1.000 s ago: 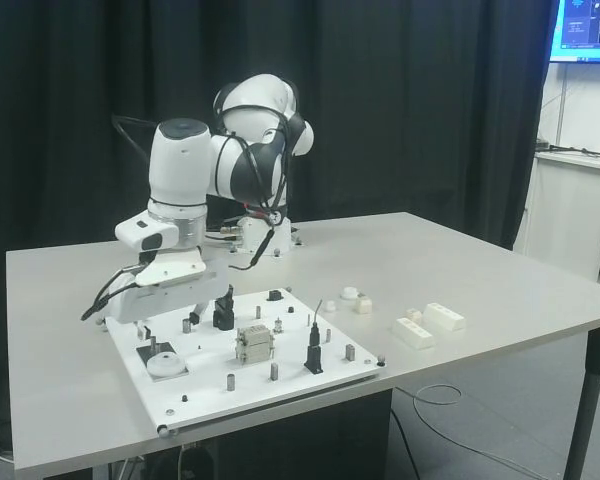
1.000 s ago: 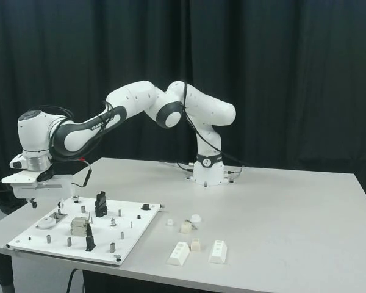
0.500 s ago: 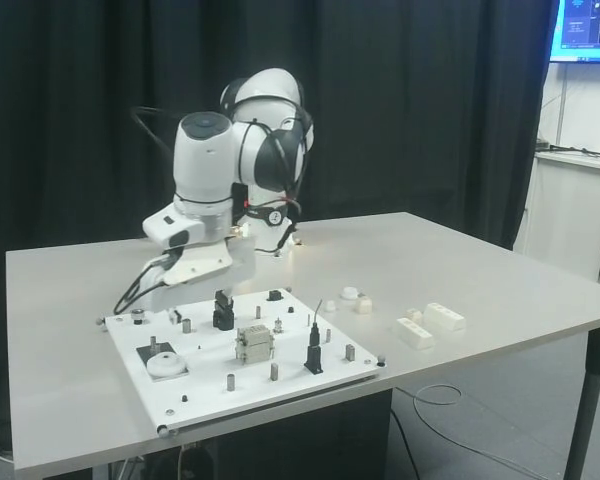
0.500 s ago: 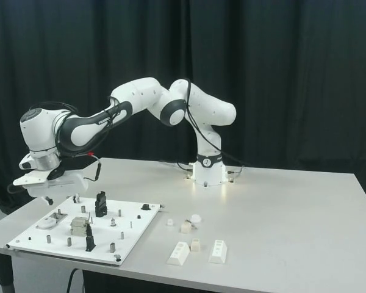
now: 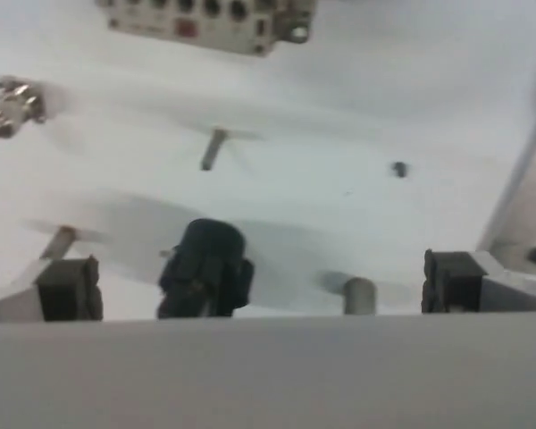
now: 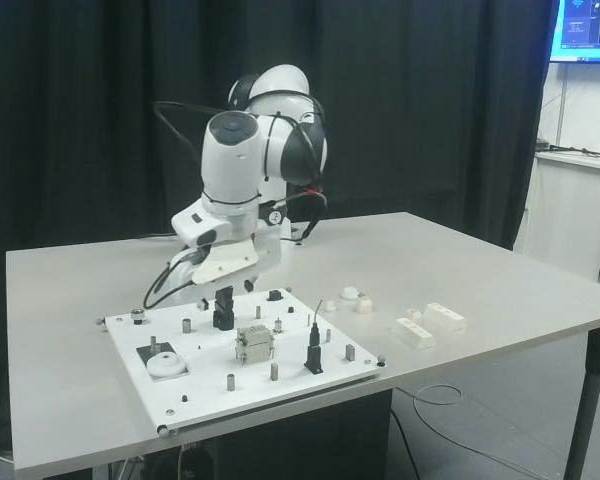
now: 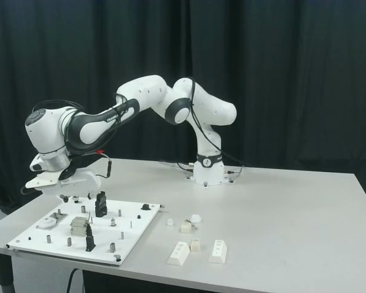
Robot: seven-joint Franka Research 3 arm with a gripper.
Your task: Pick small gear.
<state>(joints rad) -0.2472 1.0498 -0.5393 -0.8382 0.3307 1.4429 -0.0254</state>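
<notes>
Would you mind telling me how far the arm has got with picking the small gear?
Nothing looks done yet. The gripper is open and empty, hovering over the white board above a black part. The small white round piece, probably the small gear, lies untouched on the grey table beside the board. Left to do: reach it, descend, close and lift.

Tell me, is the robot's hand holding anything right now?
No, nothing. The hand is open and empty, hanging above the white board, with a black part below it.
</notes>
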